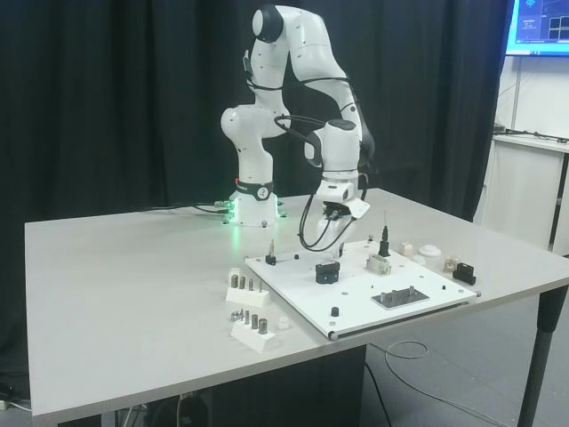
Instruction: Insert BNC.
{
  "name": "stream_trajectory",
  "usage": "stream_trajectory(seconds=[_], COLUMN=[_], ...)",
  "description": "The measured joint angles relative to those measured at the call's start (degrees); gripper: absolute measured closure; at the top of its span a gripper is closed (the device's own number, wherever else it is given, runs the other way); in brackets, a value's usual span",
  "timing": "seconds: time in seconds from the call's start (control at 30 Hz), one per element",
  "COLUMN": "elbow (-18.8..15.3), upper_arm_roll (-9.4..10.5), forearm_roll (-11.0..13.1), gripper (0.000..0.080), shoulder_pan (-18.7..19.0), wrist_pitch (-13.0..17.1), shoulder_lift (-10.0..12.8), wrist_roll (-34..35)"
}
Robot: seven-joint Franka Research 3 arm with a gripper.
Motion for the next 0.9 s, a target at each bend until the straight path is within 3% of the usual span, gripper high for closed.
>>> stream_trajectory(seconds=[0.4,0.9], elbow=[0.1,0.45], upper_arm_roll=[-0.07,-0.13], forearm_roll=[0.0,0.0], gripper=[0.0677,0.0677], shoulder_pan=[0.0,0.0], wrist_pitch=[-0.05,-0.54], shoulder_lift=[0.01,0.2], wrist_roll=[10.86,15.28])
